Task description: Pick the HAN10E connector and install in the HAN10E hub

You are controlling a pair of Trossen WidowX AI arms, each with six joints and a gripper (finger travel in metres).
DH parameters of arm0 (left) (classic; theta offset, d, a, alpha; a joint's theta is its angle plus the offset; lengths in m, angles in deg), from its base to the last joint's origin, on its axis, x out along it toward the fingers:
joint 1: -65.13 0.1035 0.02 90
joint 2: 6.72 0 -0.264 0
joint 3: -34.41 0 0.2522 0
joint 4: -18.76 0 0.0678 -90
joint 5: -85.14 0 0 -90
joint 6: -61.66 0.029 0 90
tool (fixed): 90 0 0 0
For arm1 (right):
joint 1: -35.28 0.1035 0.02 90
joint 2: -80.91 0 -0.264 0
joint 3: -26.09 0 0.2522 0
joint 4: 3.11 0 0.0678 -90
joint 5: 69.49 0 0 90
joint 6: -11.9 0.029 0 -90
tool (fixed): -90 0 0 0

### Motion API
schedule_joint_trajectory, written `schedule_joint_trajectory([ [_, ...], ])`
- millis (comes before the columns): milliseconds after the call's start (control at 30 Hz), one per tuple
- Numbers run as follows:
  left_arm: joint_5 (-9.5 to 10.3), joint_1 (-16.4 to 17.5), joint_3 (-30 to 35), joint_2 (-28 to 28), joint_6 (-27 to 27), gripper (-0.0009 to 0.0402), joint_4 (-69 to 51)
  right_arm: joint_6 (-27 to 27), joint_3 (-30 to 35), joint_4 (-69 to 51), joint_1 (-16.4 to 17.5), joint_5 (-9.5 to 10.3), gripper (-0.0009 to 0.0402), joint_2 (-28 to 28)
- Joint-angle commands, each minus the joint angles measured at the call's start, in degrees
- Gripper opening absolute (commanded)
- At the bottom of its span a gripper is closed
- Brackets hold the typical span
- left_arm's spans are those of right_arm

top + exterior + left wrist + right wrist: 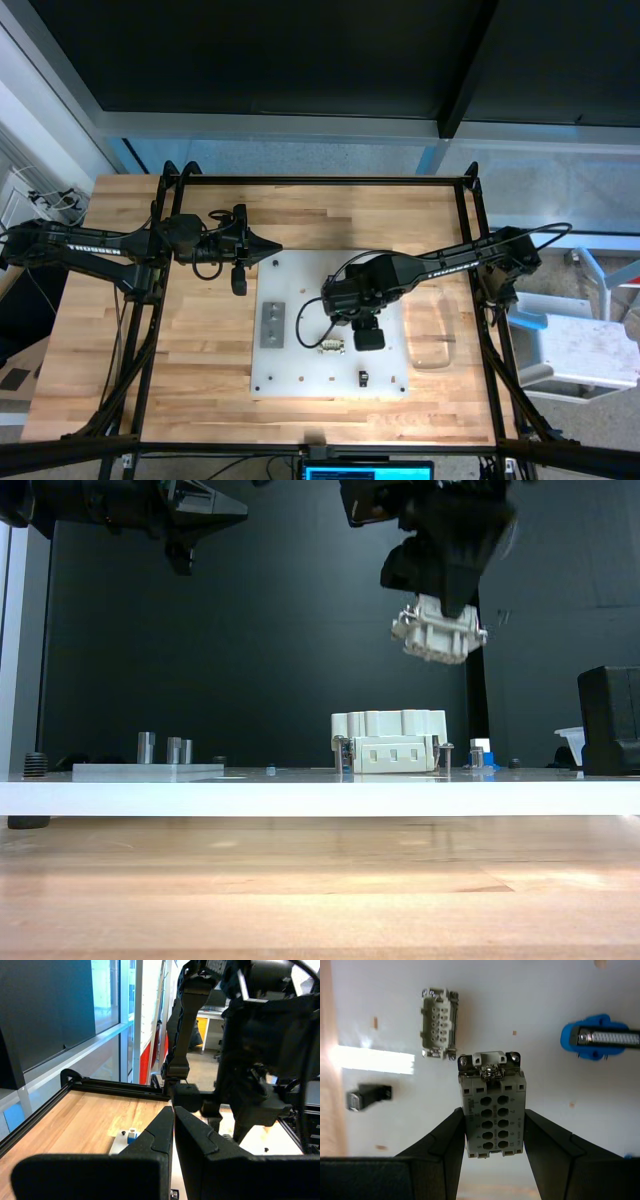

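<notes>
Nearest the near edge of the wooden counter [120,350], a tiny black part [364,377] sits on the flat white task board [300,385]. Just beyond it lies the HAN10E hub [439,1022], a small beige rectangular socket with silvery end tabs, flat on the board with its pin-patterned face up.

My right fingers [540,1132] hang over the board just past the hub. They are clamped on the two long sides of the HAN10E connector [492,1110], a beige-grey rectangular plug block with two rows of round holes. From the low view the connector is in the air, well clear above the hub and a little to its right. It is slightly tilted and touches nothing but my fingers.

Left of the hub, a plain grey metal block [273,323] with short upright posts rests on the board. A blue upright part [600,1037] stands on the connector's other side, apart from it.

Farthest back, my left fingers [157,1132] hover high above the board's far left corner. They are pressed together with only a sliver between them, gripping nothing.
</notes>
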Motion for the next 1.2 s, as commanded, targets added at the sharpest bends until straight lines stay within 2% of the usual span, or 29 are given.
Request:
schedule_joint_trajectory([
  [33,-0.02,0.0,0.0,0.0,0.0,0.0001,0.0,4.2,3.9,-3.0,0.7,-0.04,0.0025,-2.6],
  [133,-0.02,0.0,0.0,0.0,0.0,0.0000,0.0,6.2,7.5,-5.3,1.4,-0.04,0.0025,-4.8],
  [467,-0.02,0.0,0.0,0.0,0.0,0.0001,0.0,8.3,16.1,-8.2,3.5,-0.46,0.0025,-11.6],
  [833,-0.02,0.0,0.0,0.0,0.0,0.0001,0.0,10.7,29.1,-14.7,4.6,-0.59,0.0025,-21.2],
  [933,-0.02,0.0,0.0,0.0,0.0,0.0001,0.0,10.9,30.7,-15.2,5.0,-0.98,0.0025,-22.6],
  [1000,-0.02,0.0,0.0,0.0,0.0,0.0001,0.0,11.6,30.8,-15.1,5.2,-2.01,0.0025,-23.1],
  [1200,-0.04,0.0,0.0,0.0,0.0,0.0001,0.0,11.5,30.8,-14.2,5.5,-1.97,0.0025,-23.7],
])
